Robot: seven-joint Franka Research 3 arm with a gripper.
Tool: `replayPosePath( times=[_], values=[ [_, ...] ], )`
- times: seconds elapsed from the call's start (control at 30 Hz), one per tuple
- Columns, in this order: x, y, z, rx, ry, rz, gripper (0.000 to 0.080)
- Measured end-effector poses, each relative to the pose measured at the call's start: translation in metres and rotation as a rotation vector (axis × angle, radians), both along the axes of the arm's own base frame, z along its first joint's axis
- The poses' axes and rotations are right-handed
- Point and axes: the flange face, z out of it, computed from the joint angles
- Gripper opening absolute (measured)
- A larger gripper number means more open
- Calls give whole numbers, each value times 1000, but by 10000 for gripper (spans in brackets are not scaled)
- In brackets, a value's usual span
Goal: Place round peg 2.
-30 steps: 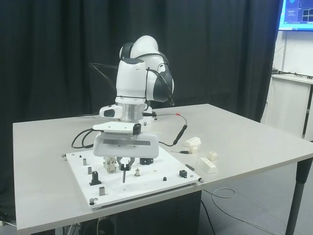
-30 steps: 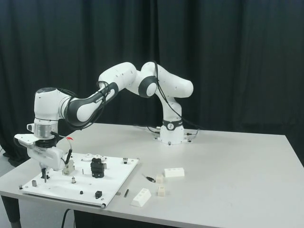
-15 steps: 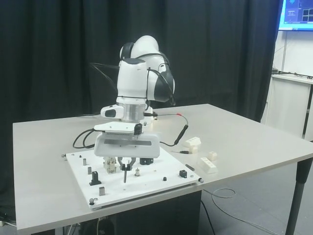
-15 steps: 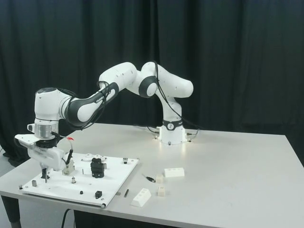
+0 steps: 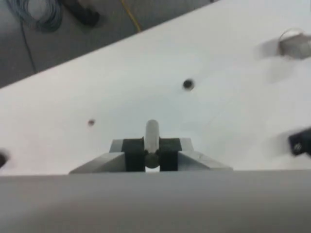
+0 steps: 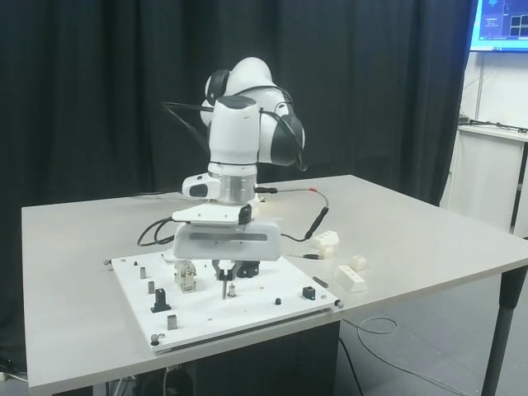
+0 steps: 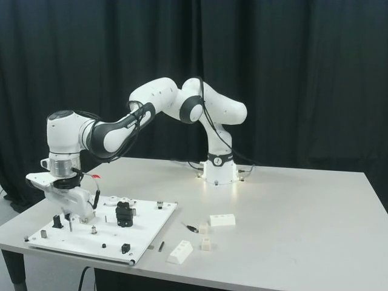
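Note:
My gripper (image 6: 224, 270) hangs over the middle of the white board (image 6: 247, 318), shut on a thin grey round peg (image 6: 223, 285) that points straight down. The peg's tip is a little above the board. In the wrist view the peg (image 5: 152, 136) sits clamped between the black pads (image 5: 133, 151), and a small round hole (image 5: 188, 84) in the board (image 5: 233, 116) lies a short way off from the peg's tip. The second room view shows the gripper (image 7: 68, 216) and peg (image 7: 70, 225) near the board's left part.
The board carries a black fixture (image 6: 159, 299), a small grey fixture (image 6: 185, 278), a black block (image 6: 308, 292) and several short pegs. White blocks (image 6: 327, 242) (image 6: 351, 277) lie on the grey table (image 6: 429, 231) right of the board. A cable (image 6: 318, 223) runs from the wrist.
The arm has carried the held peg sideways over the board, from the left part near the black fixture toward the middle. The fingers stayed shut on the peg.

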Motion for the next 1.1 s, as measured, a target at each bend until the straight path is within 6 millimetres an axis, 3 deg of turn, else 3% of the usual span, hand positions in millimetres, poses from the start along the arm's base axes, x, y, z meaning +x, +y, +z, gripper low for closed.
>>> replayPosePath(
  times=[0.47,1.1],
  values=[
    [0,30,20,3,95,-14,57],
    [-10,39,41,-47,203,-10,57]
  ],
)
